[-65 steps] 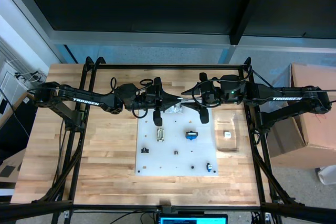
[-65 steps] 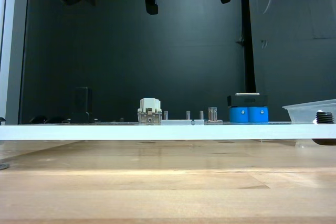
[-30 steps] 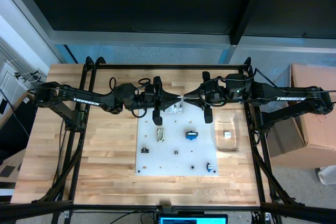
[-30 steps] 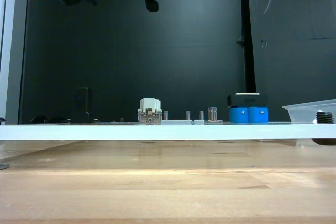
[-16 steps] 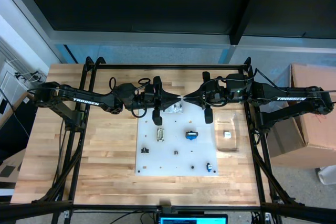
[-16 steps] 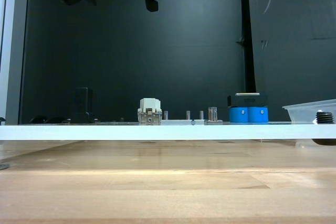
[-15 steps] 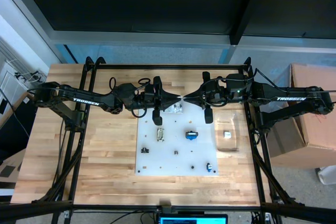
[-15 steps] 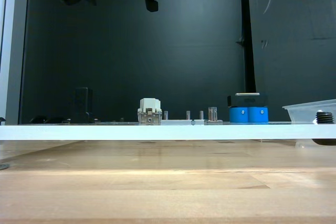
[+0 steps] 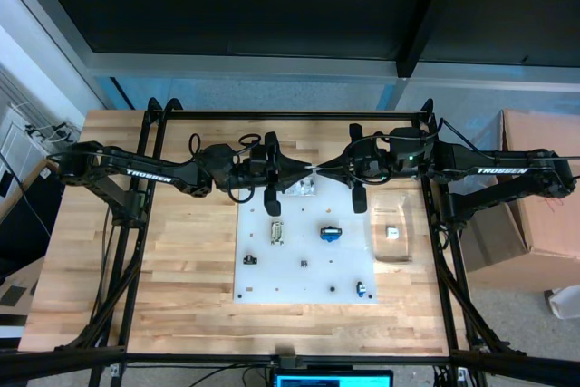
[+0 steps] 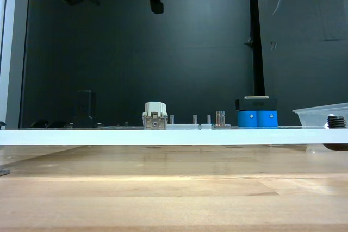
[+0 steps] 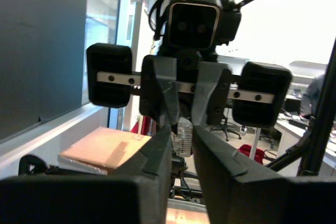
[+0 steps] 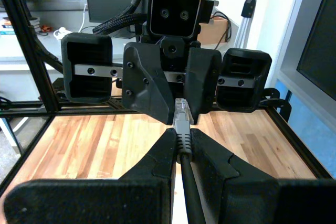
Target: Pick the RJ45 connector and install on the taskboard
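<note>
The black left arm (image 9: 145, 173) says TROSSEN in white. The left gripper (image 9: 304, 171) hangs high over the flat white taskboard (image 9: 304, 287). It pinches the tip of the RJ45 connector (image 12: 180, 109), a small see-through plug with a grey rubbery tail. The right gripper (image 9: 321, 169) faces it, squeezing that tail. The right arm (image 9: 497, 170) says TROSSEN too.

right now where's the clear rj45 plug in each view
High: clear RJ45 plug on grey cable, just past the white board's far edge, where left pincer meets right pincer.
Low: not made out.
Left wrist: plug before the right pincer.
Right wrist: plug clamped by the right pincer, tip toward the left pincer.
Landmark: the meeting pincers.
</note>
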